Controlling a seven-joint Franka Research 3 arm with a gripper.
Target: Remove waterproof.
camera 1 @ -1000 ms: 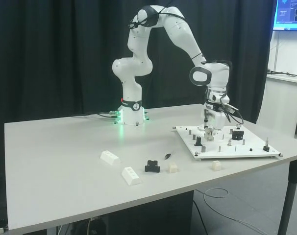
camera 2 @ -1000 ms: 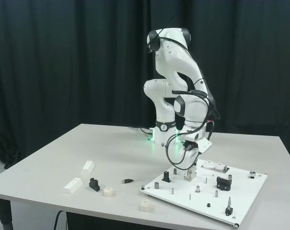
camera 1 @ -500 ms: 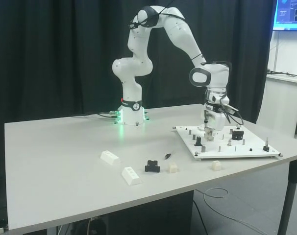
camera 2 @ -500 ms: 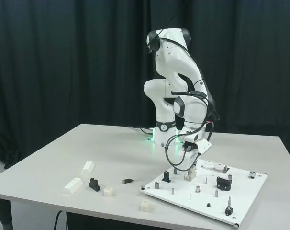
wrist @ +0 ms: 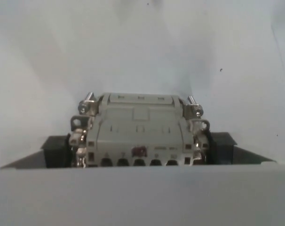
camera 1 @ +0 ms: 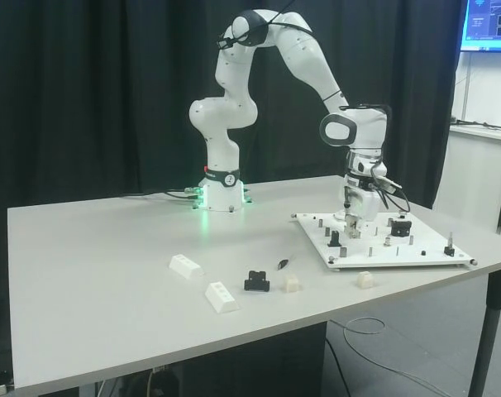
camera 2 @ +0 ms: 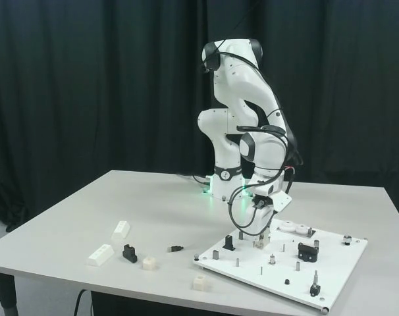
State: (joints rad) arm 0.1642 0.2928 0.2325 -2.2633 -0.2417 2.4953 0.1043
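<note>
Gripper (camera 1: 352,218) down on the white board (camera 1: 416,252) at the bench's (camera 1: 110,248) far end, fingers closed around the grey waterproof connector (wrist: 138,134), seated low on the board between two black blocks in the wrist view.

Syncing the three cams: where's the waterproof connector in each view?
Wrist view: waterproof connector fills the centre, between the fingers.
First room view: under the gripper, small grey part on the white board, near its far left side.
Second room view: under the gripper, grey part at mid-board.
Shared landmark: the white board beneath it.
</note>
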